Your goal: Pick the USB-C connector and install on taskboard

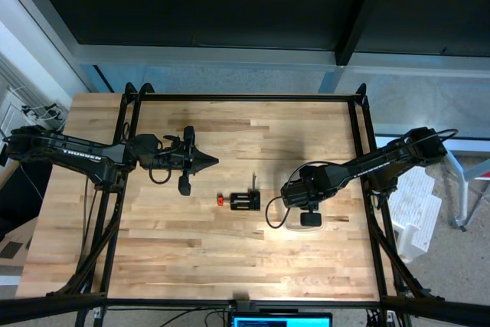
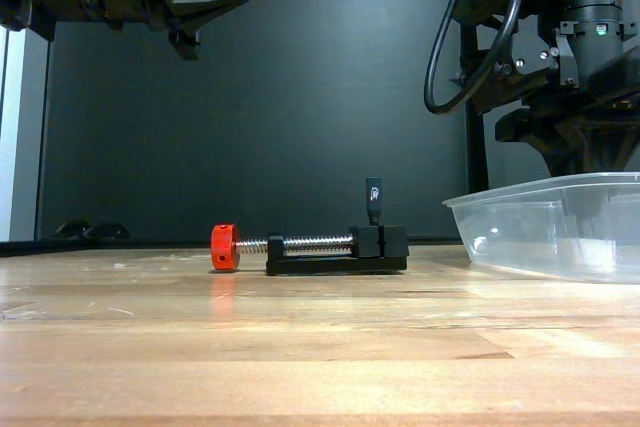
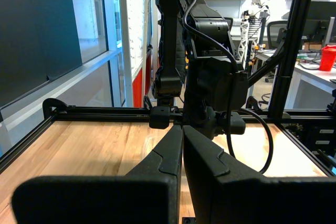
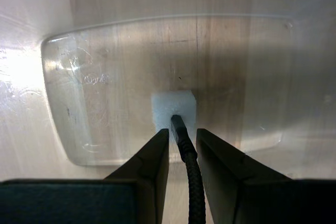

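Observation:
The USB-C connector (image 4: 179,126) is a short dark plug on a braided cable, its tip against a small white square piece (image 4: 173,104). My right gripper (image 4: 182,132) reaches down into the clear tray (image 2: 520,237) and is shut on the connector, with one finger on each side. The taskboard (image 1: 245,201), a black block with a red-orange knob (image 2: 225,247), lies mid-table to the left of the tray. A small dark upright piece (image 2: 373,200) stands on it. My left gripper (image 1: 213,161) hangs shut and empty, high above the left half of the table.
The clear tray's walls (image 4: 58,103) surround the right gripper's fingers on all sides. A black metal frame (image 1: 245,98) runs round the table's edges. Bare wood lies between the taskboard and the near edge.

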Robot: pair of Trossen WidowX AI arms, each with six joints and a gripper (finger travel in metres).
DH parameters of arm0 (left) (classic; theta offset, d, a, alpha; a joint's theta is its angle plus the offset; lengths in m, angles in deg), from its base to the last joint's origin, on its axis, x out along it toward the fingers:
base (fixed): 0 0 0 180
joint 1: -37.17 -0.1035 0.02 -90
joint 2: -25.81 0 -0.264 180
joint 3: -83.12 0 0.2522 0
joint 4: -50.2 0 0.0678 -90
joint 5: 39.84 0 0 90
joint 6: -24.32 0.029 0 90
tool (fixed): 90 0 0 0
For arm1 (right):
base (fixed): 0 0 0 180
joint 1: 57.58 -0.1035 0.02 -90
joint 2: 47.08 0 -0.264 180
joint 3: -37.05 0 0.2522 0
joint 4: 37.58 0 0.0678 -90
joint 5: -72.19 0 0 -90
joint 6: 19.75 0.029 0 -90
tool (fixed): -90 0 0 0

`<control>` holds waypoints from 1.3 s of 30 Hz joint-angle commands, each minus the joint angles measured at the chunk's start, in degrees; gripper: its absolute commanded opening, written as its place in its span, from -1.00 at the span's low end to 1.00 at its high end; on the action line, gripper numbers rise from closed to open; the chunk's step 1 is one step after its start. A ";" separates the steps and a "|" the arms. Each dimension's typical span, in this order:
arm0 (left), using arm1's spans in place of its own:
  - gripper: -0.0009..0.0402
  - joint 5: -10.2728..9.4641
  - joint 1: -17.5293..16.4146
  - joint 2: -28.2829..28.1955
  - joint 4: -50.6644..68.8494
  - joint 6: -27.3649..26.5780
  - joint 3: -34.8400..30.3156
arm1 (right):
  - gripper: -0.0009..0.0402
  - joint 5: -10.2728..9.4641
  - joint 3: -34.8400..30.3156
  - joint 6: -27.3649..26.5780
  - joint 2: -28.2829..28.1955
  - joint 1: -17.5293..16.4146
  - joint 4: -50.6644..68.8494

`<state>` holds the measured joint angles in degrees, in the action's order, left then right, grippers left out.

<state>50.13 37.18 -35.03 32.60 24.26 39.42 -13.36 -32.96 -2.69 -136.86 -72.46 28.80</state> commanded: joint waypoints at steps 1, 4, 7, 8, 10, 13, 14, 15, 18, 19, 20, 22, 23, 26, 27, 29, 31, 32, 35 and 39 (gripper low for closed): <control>-0.96 0.00 -0.02 -0.02 -0.02 0.02 -0.02 | -0.74 0.02 -0.02 0.00 0.00 0.00 -0.11; -0.96 0.00 -0.02 -0.02 -0.02 0.02 -0.02 | -0.83 0.02 -0.02 0.00 0.00 0.00 -0.15; -0.96 0.00 0.00 -0.02 0.00 0.02 -0.02 | -0.93 0.00 -0.02 0.00 0.00 -0.02 -0.13; -0.96 0.00 0.00 -0.02 0.00 0.02 -0.02 | -0.96 0.02 -0.02 0.00 0.00 0.00 -0.13; -0.96 0.00 -0.02 -0.02 -0.02 0.02 -0.02 | -0.95 0.02 -0.02 0.00 0.00 0.00 -0.13; -0.96 0.00 0.00 -0.02 -0.02 0.02 -0.02 | -0.96 0.02 -0.02 -0.02 0.00 0.00 -0.15; -0.96 0.00 -0.02 -0.02 -0.02 0.02 -0.02 | -0.96 0.02 -0.02 -0.07 0.02 -0.02 -0.15; -0.96 0.00 -0.02 -0.02 -0.02 0.02 -0.02 | -0.96 0.02 -0.02 -0.13 0.07 0.00 -0.15; -0.96 0.00 0.00 -0.02 -0.02 0.02 -0.02 | -0.96 0.00 -0.04 -0.22 0.39 0.00 0.07; -0.96 0.00 -0.02 -0.02 -0.02 0.02 -0.02 | -0.96 0.00 -0.04 -0.20 0.55 0.00 0.17; -0.96 0.00 -0.02 -0.02 -0.02 0.02 -0.02 | -0.96 0.00 -0.11 -0.20 0.79 0.00 0.42; -0.96 0.00 0.00 -0.02 -0.02 0.02 -0.02 | -0.96 0.00 -0.44 -0.20 1.22 0.00 1.05; -0.96 0.00 -0.02 -0.02 -0.02 0.02 -0.02 | -0.96 0.02 -0.63 -0.20 1.49 0.00 1.40; -0.96 0.00 0.00 -0.02 -0.02 0.02 -0.02 | -0.96 0.04 -1.51 -0.20 2.27 0.00 2.89; -0.96 0.00 -0.02 -0.02 -0.02 0.02 -0.02 | -0.96 0.04 -1.79 -0.20 2.49 0.02 3.26; -0.96 0.00 0.00 -0.02 -0.02 0.02 -0.02 | -0.96 0.04 -2.32 -0.20 3.28 0.02 3.80; -0.96 0.00 -0.02 -0.02 -0.02 0.02 -0.02 | -0.96 0.04 -2.71 -0.22 4.09 0.02 4.17; -0.96 0.00 0.00 -0.02 -0.02 0.02 -0.02 | -0.96 0.04 -2.95 -0.22 4.35 0.04 4.55; -0.96 0.00 -0.02 -0.02 0.00 0.02 -0.02 | -0.96 0.04 -3.93 -0.22 5.09 0.07 6.25; -0.96 0.00 -0.02 -0.02 -0.02 0.02 -0.02 | -0.96 0.02 -6.21 0.02 6.05 0.11 8.52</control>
<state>50.11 37.18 -35.03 32.60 24.26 39.40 -13.34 -38.24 -2.89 -131.05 -72.35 36.54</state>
